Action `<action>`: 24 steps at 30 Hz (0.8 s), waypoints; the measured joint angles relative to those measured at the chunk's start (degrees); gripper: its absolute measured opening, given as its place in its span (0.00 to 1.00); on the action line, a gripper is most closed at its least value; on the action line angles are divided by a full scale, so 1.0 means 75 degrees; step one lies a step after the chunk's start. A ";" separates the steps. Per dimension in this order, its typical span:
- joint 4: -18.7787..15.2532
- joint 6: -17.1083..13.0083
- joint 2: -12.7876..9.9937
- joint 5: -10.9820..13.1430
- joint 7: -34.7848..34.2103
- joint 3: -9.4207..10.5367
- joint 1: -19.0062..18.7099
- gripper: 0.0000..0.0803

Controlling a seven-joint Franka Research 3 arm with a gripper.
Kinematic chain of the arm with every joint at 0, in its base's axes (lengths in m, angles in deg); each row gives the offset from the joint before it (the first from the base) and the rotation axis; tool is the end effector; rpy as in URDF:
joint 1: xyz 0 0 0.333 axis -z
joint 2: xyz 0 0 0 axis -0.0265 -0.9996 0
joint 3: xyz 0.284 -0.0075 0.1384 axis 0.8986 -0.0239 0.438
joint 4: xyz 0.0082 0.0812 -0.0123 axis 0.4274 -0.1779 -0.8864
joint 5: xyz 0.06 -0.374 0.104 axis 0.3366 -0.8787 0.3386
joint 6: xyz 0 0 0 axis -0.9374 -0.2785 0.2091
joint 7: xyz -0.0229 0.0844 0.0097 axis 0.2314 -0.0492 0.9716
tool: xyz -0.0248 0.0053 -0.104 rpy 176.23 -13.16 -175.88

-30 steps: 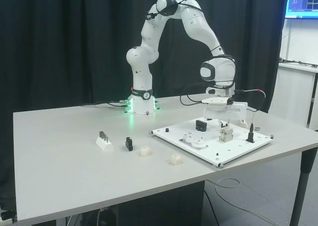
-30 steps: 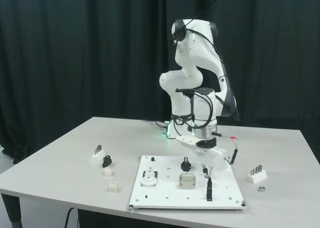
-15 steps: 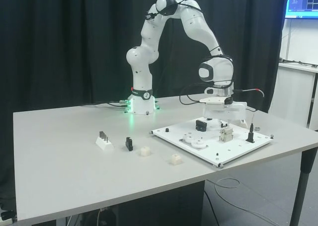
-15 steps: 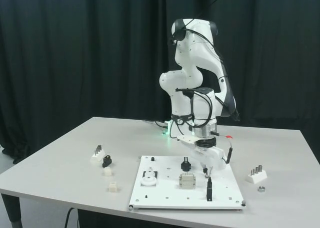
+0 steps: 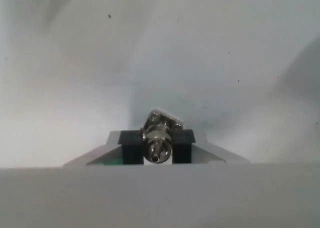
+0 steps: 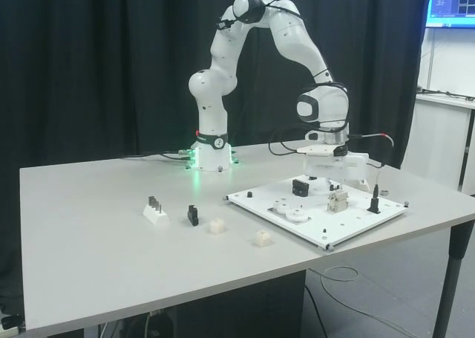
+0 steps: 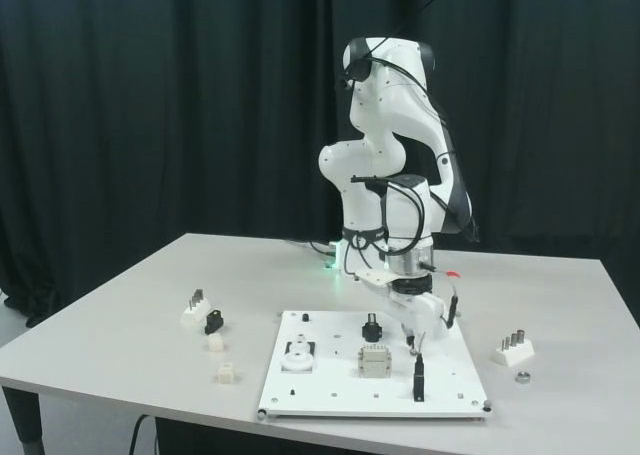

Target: Insert BNC.

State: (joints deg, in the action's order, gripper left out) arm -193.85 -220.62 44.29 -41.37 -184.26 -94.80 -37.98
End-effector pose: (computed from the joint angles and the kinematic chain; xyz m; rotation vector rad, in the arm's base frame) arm 0.5029 0.1891 0.2115 -1.9826 2.2757 -0.0225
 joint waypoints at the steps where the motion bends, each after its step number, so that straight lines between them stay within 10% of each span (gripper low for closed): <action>1: 0.0000 0.0001 0.0000 0.0000 -0.0044 0.0000 0.0000 0.15; 24: 0.0136 0.0274 -0.0044 -0.0047 -0.1150 -0.0034 0.0000 0.15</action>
State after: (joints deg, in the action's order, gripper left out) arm -192.83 -218.56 43.96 -41.72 -192.89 -95.06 -37.98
